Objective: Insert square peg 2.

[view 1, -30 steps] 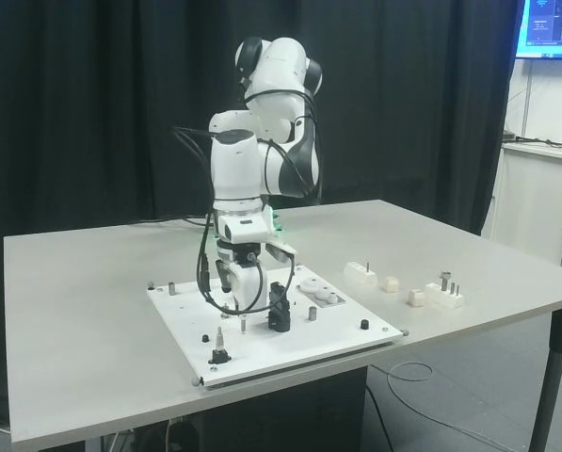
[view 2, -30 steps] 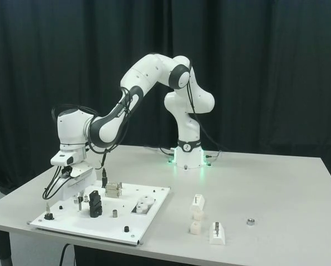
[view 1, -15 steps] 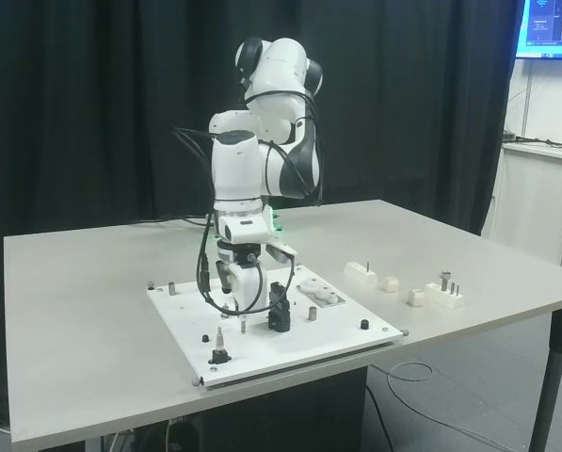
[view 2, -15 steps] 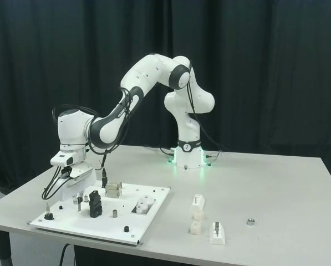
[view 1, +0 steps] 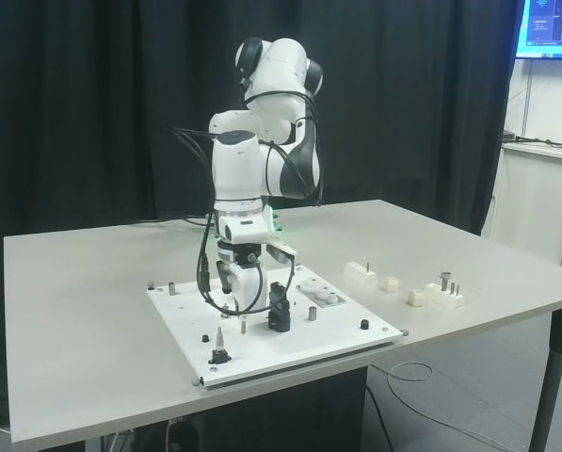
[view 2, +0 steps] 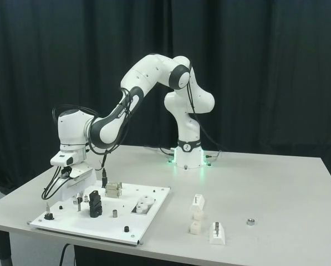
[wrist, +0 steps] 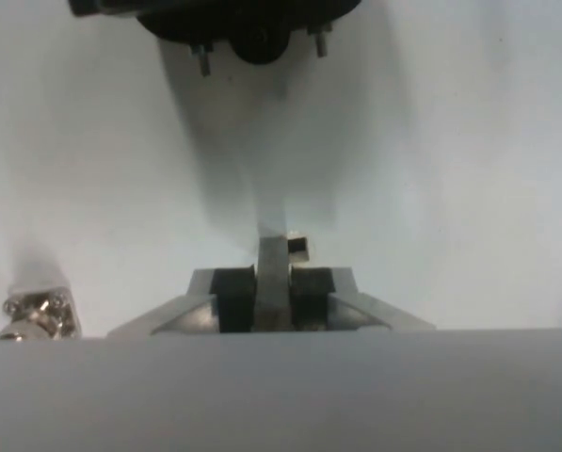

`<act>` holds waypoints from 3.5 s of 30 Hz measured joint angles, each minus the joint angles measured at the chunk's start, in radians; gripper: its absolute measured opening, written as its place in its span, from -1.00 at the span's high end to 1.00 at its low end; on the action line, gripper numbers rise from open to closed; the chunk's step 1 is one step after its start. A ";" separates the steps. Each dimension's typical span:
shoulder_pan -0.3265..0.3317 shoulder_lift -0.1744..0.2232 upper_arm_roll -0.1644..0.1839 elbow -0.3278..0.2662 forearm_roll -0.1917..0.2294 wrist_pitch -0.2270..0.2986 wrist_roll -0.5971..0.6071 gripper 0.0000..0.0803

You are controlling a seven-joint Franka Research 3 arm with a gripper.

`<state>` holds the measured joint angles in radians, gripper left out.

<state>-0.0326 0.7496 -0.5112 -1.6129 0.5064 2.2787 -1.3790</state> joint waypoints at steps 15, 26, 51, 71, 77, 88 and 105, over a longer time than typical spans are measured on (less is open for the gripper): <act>0.000 0.001 0.000 0.000 0.004 0.014 0.015 0.81; 0.000 0.002 0.000 0.000 0.006 0.019 0.015 0.81; 0.000 0.004 0.003 0.000 0.012 0.026 0.015 0.81; -0.002 0.005 0.003 0.000 0.012 0.027 -0.003 0.81; -0.002 0.005 0.003 0.000 0.012 0.027 -0.025 0.81; -0.002 0.008 0.003 0.000 0.013 0.030 -0.021 0.81; -0.002 0.009 0.003 0.000 0.016 0.030 -0.025 0.81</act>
<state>-0.0345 0.7582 -0.5080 -1.6128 0.5221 2.3086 -1.4040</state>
